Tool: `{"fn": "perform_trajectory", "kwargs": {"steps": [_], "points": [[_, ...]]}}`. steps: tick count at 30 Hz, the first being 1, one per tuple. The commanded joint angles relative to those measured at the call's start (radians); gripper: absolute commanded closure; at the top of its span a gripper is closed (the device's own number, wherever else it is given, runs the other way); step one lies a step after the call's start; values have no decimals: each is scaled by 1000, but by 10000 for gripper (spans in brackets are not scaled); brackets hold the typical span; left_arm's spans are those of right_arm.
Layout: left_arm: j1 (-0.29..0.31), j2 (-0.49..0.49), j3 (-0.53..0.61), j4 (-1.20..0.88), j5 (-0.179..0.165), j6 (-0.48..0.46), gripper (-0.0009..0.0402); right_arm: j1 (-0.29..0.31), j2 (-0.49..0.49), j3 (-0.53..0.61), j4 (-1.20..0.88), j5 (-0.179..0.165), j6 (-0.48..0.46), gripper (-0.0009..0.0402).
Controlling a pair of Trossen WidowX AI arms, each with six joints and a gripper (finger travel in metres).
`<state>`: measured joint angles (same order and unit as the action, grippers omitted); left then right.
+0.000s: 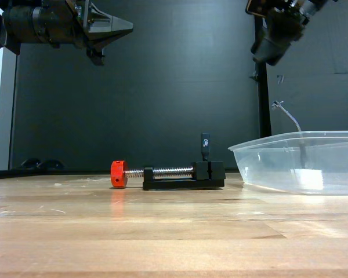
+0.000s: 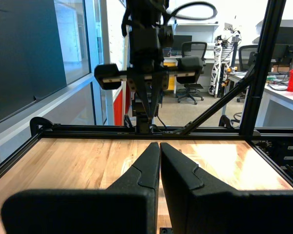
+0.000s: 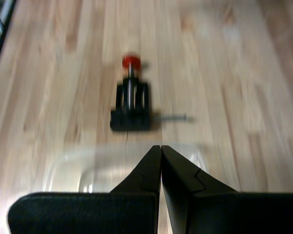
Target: Pick the USB-C connector and install on taskboard
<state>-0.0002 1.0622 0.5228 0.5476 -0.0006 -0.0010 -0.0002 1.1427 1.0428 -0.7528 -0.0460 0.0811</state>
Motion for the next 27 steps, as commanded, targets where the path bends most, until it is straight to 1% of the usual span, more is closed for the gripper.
{"fn": "perform_trajectory", "kwargs": {"steps": [1, 12, 16, 18, 22, 23, 25, 27], "points": [[0, 0, 0, 0, 0, 0, 393, 18, 14, 0, -42, 0, 8, 393], [0, 0, 0, 0, 0, 0, 393, 67, 47, 5, -157, 3, 37, 393], [0, 0, 0, 0, 0, 0, 393, 80, 80, 22, -206, 6, 44, 393], [0, 0, 0, 0, 0, 0, 393, 90, 99, 37, -240, 30, 46, 393], [0, 0, 0, 0, 0, 0, 393, 112, 148, 72, -303, 34, 53, 392], [0, 0, 0, 0, 0, 0, 393, 116, 161, 80, -319, 39, 55, 391], [0, 0, 0, 0, 0, 0, 393, 124, 187, 91, -342, 53, 64, 385], [0, 0, 0, 0, 0, 0, 393, 135, 208, 93, -344, 54, 69, 374]]}}
